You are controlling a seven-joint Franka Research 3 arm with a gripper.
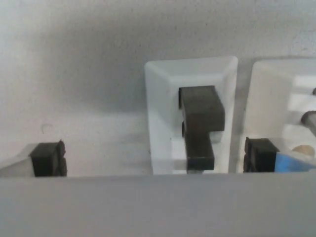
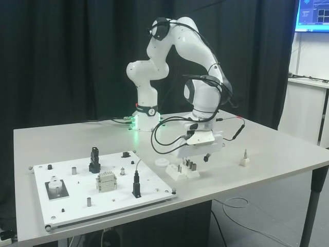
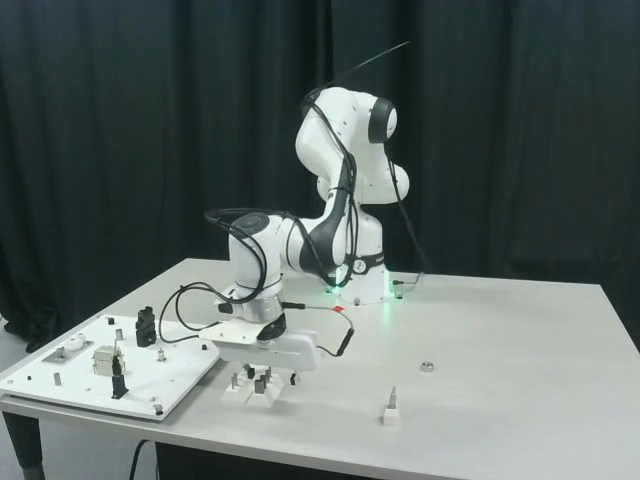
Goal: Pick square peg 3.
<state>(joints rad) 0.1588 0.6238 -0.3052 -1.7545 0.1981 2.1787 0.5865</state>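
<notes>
Gripper (image 2: 198, 156) low over white peg holders (image 2: 185, 172), fingers spread wide, nothing held. Wrist view: black square peg (image 1: 200, 126) upright in middle white holder (image 1: 190, 116), between black fingertips (image 1: 48, 159), touching neither. Second holder (image 1: 279, 108) just beside it. White assembly board (image 2: 100, 188) with black and grey fittings well apart from holders, nearer table corner. Small white stand with pin (image 2: 244, 158) on grey table (image 2: 277, 146), other side of holders from board.
</notes>
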